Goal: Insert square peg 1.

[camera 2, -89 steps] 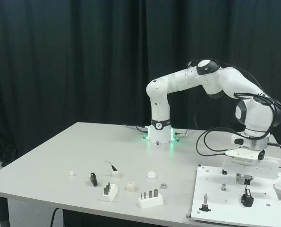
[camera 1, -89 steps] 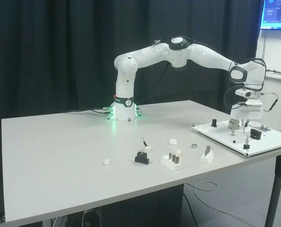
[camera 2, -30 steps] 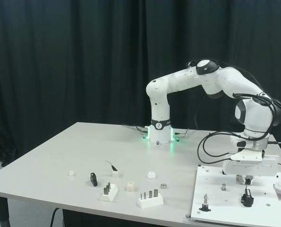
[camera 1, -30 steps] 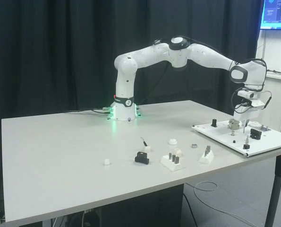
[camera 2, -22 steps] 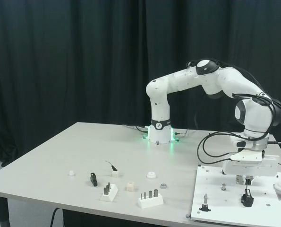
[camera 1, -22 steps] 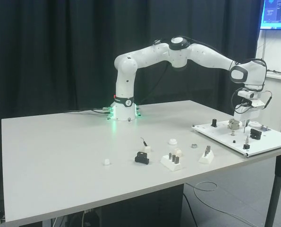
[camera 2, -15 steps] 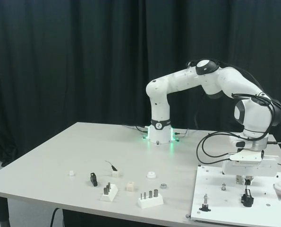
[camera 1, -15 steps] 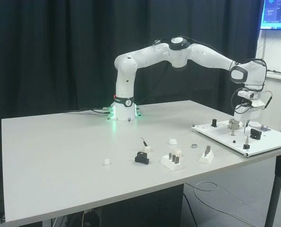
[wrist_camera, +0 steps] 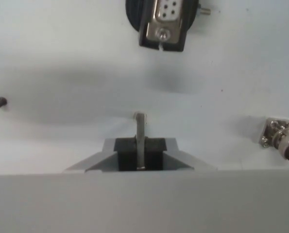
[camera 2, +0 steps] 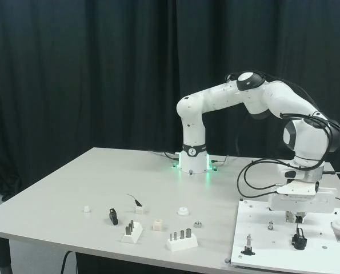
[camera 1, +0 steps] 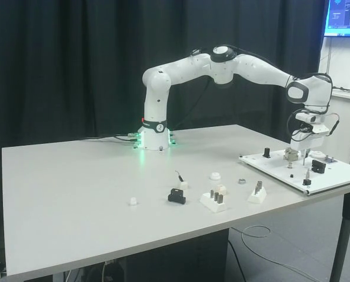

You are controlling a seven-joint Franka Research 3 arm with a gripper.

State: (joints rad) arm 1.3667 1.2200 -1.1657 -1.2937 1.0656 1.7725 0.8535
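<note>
The square peg (wrist_camera: 141, 141), a thin grey metal stick, stands upright on the flat white board (camera 2: 324, 260). In the wrist view its foot sits in a small square spot on the board, and its top reaches up between the gripper's (wrist_camera: 141, 160) two black fingers (wrist_camera: 126, 154). The fingers sit close on both sides of the peg, but the pictures do not show for sure if they pinch it or have let go, so that cannot be told.

The white robot arm (camera 1: 222, 64) reaches across the grey table (camera 1: 75, 188) to the board, which lies at the table's right front corner in the second room view. The gripper hangs a little way above the board there.

Near the peg on the board are a black plug part with a metal face full of small holes (wrist_camera: 163, 22), a round metal screw fitting (wrist_camera: 282, 138) and a tiny black screw (wrist_camera: 0, 102). On the bare table near its front edge wait two white blocks with pegs in them (camera 2: 182, 240) and a few other small parts.

The job looks almost done. The peg seems to be in its hole, or close to it. What may be left is to push it fully down, let go and lift away.
</note>
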